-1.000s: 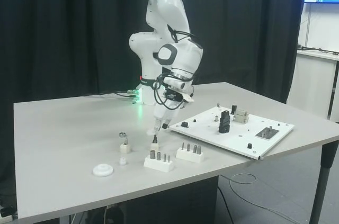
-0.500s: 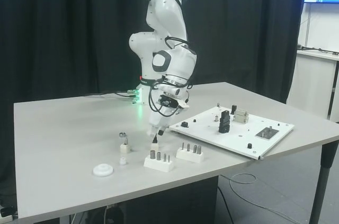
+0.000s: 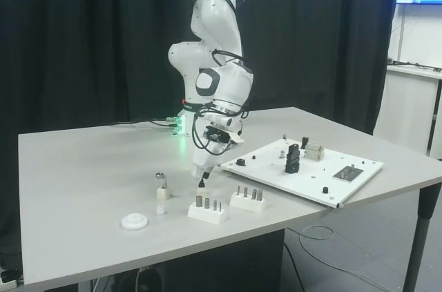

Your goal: Pick USB.

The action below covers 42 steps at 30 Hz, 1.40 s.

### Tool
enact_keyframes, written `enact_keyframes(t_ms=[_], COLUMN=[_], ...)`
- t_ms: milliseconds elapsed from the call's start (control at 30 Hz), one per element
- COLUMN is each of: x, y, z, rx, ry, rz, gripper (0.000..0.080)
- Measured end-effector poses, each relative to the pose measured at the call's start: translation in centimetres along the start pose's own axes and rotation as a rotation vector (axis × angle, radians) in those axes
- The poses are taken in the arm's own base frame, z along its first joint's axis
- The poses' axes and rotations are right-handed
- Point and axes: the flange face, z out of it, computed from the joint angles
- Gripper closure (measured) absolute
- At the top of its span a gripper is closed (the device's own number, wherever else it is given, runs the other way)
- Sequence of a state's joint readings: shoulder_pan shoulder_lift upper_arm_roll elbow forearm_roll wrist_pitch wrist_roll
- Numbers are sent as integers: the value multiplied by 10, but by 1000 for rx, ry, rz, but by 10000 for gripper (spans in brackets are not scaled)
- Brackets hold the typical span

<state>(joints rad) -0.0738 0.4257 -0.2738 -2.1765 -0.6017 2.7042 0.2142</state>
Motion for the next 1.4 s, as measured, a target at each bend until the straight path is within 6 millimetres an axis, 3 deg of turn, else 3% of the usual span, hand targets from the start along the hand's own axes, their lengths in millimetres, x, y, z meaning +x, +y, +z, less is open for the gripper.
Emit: enact_keyframes(t_ms=[67, 100, 267, 300, 600, 633, 1033, 1400], x=[0, 0, 0, 0, 0, 0, 4, 10], y=[0, 0, 0, 0, 0, 0, 1, 9], z=[0, 0, 0, 0, 0, 0, -5, -30], rx=[0, 0, 0, 0, 0, 0, -4, -28], ry=[0, 0, 0, 0, 1, 1, 10, -13], rz=[-1, -1, -3, -3, -3, -3, -3, 6], gripper=[122, 298, 298, 480, 480, 745, 744, 749])
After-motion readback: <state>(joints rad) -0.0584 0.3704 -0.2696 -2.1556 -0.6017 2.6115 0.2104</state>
